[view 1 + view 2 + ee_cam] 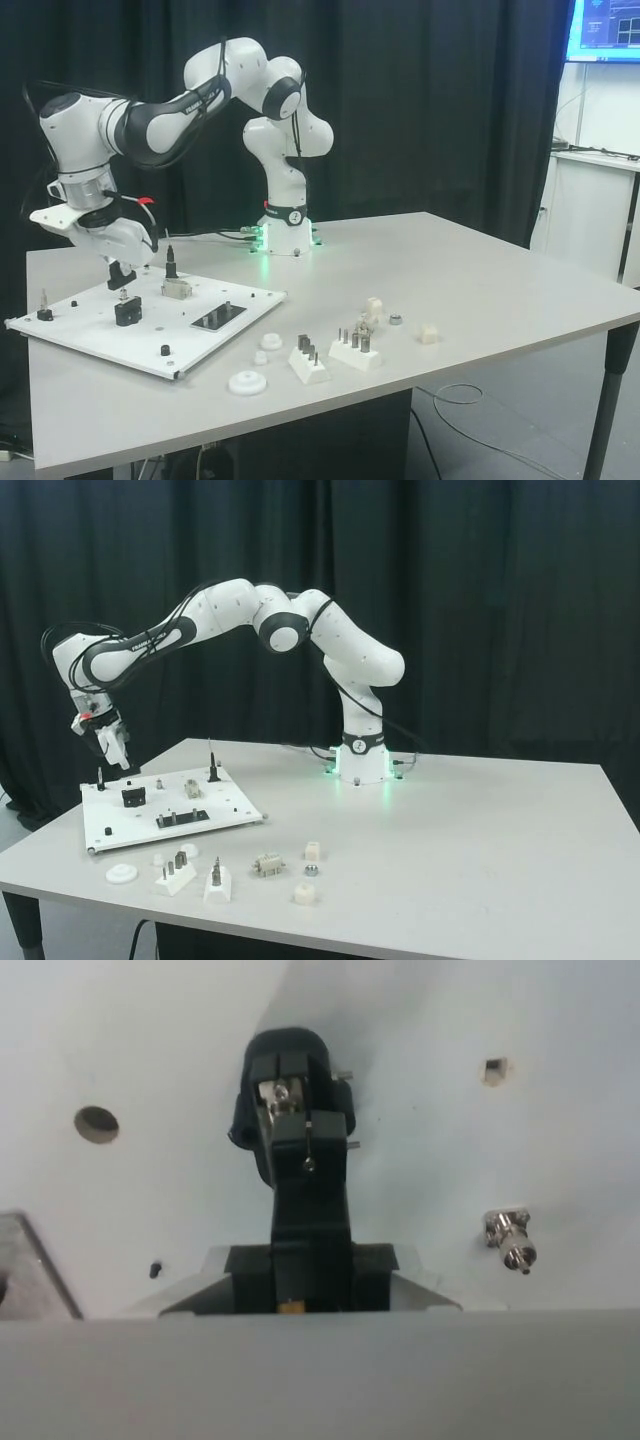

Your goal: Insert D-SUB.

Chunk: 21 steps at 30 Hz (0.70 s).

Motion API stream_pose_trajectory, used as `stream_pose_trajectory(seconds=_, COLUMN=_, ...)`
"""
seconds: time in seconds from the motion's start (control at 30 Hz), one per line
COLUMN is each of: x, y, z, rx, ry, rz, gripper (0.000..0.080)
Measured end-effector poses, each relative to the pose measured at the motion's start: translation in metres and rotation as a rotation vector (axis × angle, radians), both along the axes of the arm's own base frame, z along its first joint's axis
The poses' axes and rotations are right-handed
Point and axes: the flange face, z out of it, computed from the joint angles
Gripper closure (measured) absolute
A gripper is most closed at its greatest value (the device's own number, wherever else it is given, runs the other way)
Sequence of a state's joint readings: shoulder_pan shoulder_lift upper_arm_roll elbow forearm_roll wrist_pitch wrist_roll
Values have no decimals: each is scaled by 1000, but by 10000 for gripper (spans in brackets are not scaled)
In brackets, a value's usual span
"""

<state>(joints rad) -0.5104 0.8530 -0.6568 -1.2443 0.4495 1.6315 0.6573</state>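
Observation:
In the wrist view my gripper (306,1150) is shut on a black D-SUB plug (288,1075) whose metal face shows between the black fingers (310,1210). Plug and gripper hang a little above the white task board (420,1150). The room views put the gripper (120,272) (117,756) over the board's (230,330) (225,820) far left part. A black block (127,313) (133,797) stands on the board just in front of the gripper and below it. Whether that block is the plug's socket I cannot tell.
On the board are a small metal connector (511,1240), a round hole (96,1124), a grey metal block (30,1280) and upright pegs (171,262). Off the board lie white gears (244,381), white peg holders (309,362) and a white cube (428,333).

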Motion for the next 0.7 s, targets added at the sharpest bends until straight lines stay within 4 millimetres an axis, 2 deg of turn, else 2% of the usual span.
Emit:
stream_pose_trajectory(seconds=0.33, x=-6, y=2, z=-4, rx=16, ry=5, rz=-12, gripper=649)
stream_pose_trajectory(seconds=0.7, x=-4, y=2, z=-5, rx=-7, ry=-13, rz=-13, gripper=649)
